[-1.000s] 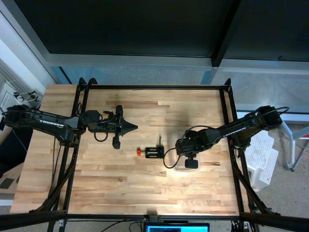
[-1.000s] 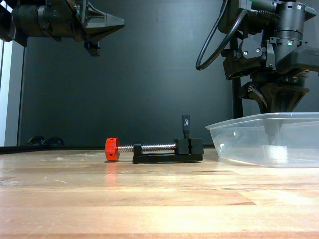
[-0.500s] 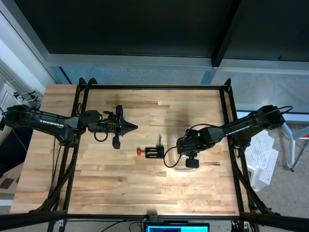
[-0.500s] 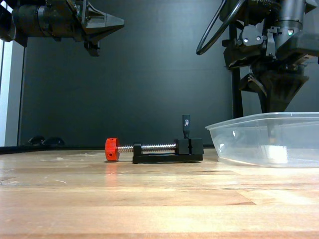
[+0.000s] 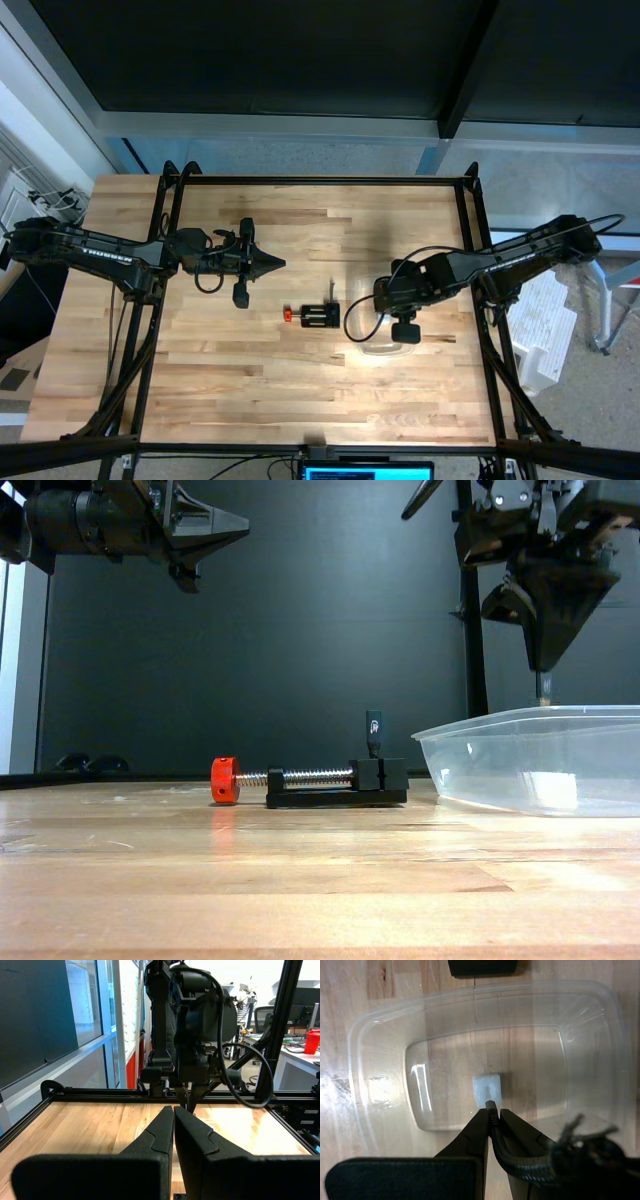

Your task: Pick the USB-C connector and install on taskboard

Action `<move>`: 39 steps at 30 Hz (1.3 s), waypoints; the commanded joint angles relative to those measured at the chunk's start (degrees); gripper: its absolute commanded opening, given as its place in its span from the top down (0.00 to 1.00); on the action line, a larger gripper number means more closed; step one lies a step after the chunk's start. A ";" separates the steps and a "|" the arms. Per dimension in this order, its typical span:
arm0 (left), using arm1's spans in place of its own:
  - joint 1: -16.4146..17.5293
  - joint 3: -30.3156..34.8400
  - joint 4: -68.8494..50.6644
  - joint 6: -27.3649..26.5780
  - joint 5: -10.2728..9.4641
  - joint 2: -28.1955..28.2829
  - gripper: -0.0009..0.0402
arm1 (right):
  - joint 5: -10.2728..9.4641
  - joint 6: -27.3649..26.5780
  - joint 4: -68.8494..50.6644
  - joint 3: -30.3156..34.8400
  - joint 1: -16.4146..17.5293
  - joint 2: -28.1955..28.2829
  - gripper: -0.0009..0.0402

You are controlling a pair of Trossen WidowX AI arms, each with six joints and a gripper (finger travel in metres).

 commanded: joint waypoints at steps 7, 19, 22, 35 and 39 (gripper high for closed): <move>0.02 0.02 0.02 0.00 0.00 0.00 0.98 | 0.48 0.68 -4.04 3.15 0.00 -0.13 0.98; 0.02 0.02 0.02 0.00 0.00 0.00 0.98 | 2.01 2.69 -4.28 7.10 -0.90 3.06 0.98; 0.00 0.02 0.02 0.00 0.00 0.00 0.98 | 2.03 2.36 -4.46 9.90 -1.18 5.42 0.98; 0.00 0.02 0.02 0.00 0.00 0.00 0.98 | 2.32 0.90 -4.57 19.10 -1.92 14.78 0.98; 0.00 0.02 0.02 0.00 0.00 0.00 0.98 | 2.58 0.04 -4.66 21.14 -2.03 16.85 0.98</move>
